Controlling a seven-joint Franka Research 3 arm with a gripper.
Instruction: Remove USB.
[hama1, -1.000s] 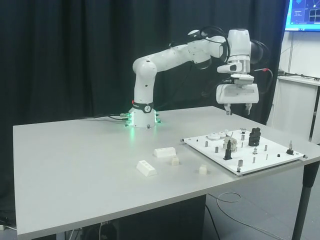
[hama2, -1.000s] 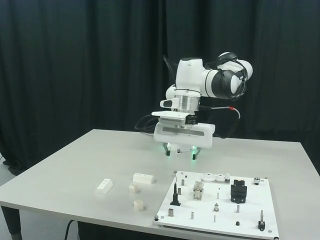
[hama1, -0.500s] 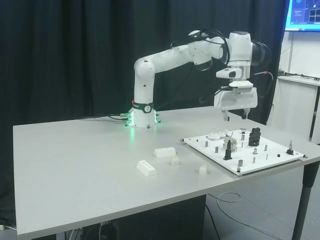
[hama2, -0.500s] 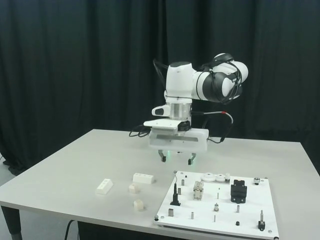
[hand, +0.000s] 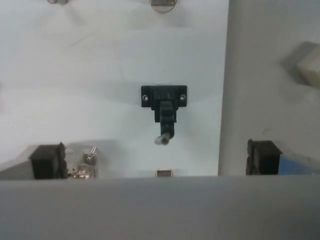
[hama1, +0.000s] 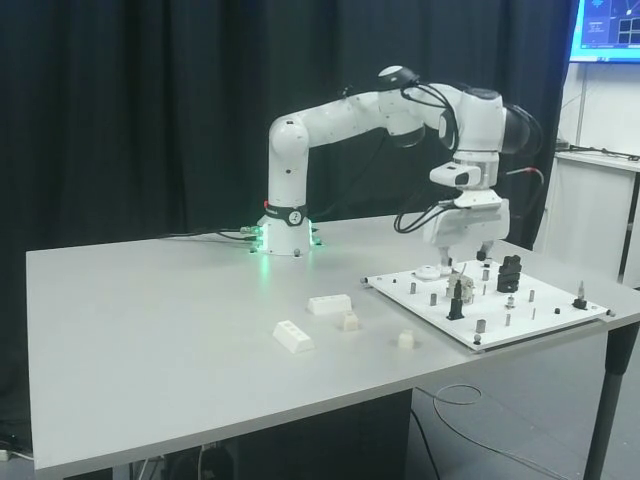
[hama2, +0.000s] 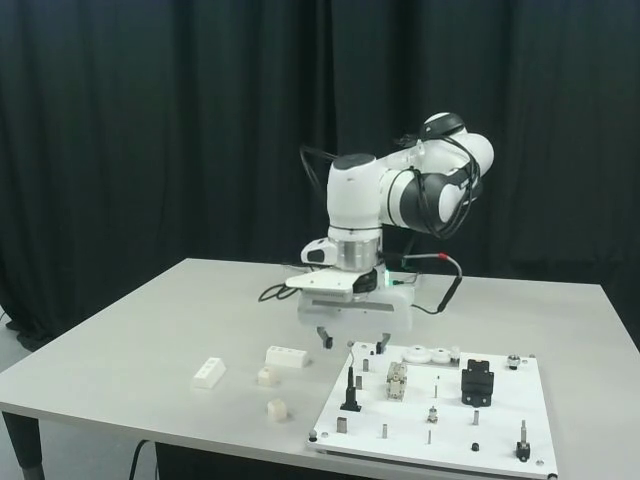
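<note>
1. Where the white board (hama2: 500, 420) nears its front edge, the black USB plug (hama2: 352, 390) stands upright in its mount — untouched.
2. Just behind and above it hangs my gripper (hama2: 353, 341), fingers spread wide, holding nothing.
3. Farther off, small white blocks (hama2: 208, 372) lie on the grey table (hama2: 150, 330).

Too small in both room views to tell the USB plug (hand: 165, 114) from its black mount. Cut off at the wrist view's edges: two grey pegs (hand: 163, 3), a white block (hand: 310, 69). Lower wrist view hidden behind a grey band (hand: 160, 207).
</note>
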